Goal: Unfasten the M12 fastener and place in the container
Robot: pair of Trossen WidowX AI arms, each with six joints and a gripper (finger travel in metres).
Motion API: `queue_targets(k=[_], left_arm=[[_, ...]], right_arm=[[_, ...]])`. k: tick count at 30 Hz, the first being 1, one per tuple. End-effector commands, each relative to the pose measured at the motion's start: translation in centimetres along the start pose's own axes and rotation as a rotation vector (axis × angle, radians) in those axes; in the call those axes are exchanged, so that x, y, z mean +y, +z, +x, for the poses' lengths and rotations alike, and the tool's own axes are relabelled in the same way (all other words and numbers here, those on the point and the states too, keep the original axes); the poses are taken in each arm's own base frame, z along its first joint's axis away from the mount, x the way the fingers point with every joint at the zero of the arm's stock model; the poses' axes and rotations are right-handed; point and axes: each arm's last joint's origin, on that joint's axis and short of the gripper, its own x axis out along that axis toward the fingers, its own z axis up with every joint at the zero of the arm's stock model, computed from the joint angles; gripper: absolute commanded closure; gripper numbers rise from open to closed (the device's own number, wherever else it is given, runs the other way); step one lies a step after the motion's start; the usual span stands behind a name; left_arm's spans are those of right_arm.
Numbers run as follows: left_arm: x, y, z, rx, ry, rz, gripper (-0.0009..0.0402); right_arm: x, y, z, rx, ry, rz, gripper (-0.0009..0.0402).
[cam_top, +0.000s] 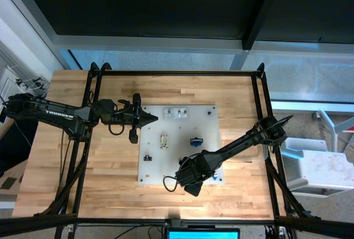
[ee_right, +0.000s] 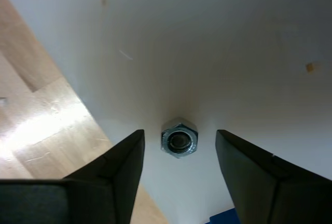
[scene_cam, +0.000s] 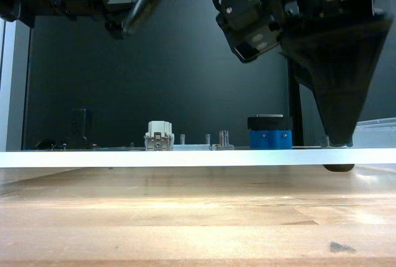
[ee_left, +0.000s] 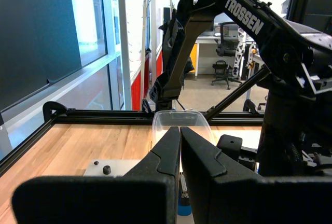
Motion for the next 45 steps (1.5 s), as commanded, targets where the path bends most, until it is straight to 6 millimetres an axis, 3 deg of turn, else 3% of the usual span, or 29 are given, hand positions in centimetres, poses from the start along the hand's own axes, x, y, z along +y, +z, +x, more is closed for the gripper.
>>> queue_targets(k=[1,16,21,26,45], left_arm=[[0.00,0.00,0.01,0.000,0.000,0.000,0.0393],[0.01,0.00,0.01,0.000,0.000,0.000,0.0393],[0.00,0.00,0.01,0.000,0.000,0.000,0.0393],[0.01,0.00,0.01,0.000,0.000,0.000,0.0393],[0.00,0.00,0.01,0.000,0.000,0.000,0.0393]], right_arm=[[-0.03,-0.02,0.12,0.000,-0.001,0.002,0.0236],[-0.07,0.05,0.13,-0.002,0.001,-0.005,0.0342],[0.00,0.10,0.05,-0.005,0.006,-0.111,0.0361],[0.06,0.14,0.06,-0.011,0.011,-0.310,0.0372],[0.08,0.16,0.06,-0.021,0.004,-1.434,0.0375]])
